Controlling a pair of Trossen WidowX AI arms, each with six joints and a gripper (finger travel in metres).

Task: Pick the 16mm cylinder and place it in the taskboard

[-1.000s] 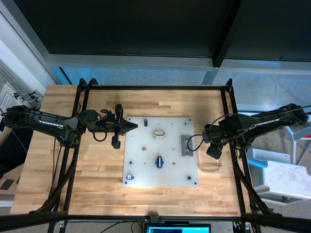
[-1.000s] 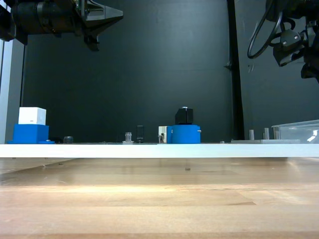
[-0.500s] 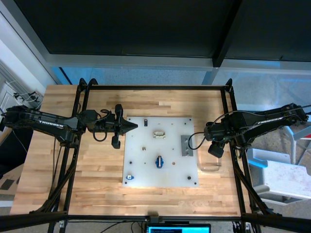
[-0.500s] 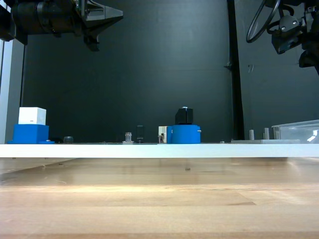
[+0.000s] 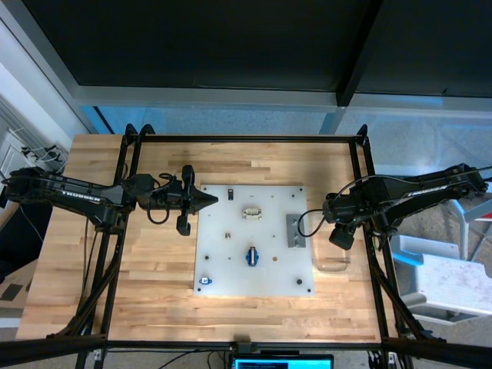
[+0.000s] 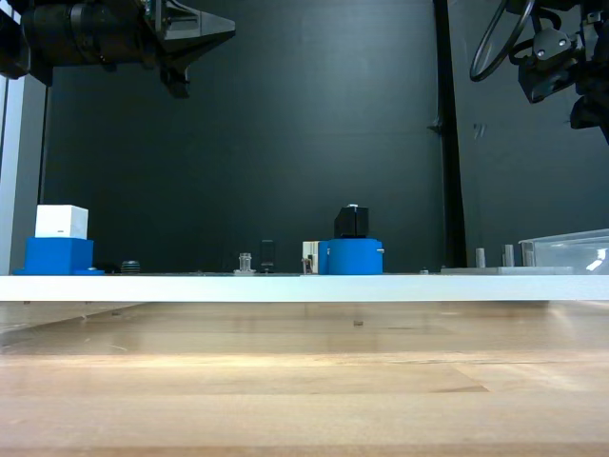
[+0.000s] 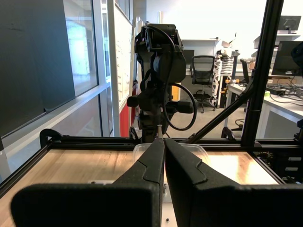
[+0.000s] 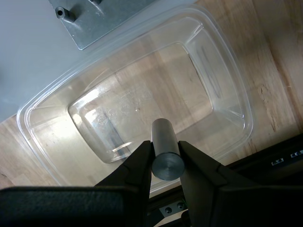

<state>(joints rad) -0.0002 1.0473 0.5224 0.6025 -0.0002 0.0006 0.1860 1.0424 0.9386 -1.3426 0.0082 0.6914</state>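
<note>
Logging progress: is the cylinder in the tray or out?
Out: right hand holds cylinder above the tray; left hand hovers shut at taskboard's left edge.

I see a wooden table [image 5: 154, 307], a black backdrop [image 6: 314, 114] at its far side, an office chair [image 7: 202, 71] and desk [image 7: 280, 100] beyond its right.

The wooden table [image 5: 154, 300] bears the taskboard [image 5: 231, 269], clear tray [image 5: 331, 269] just beside.
</note>
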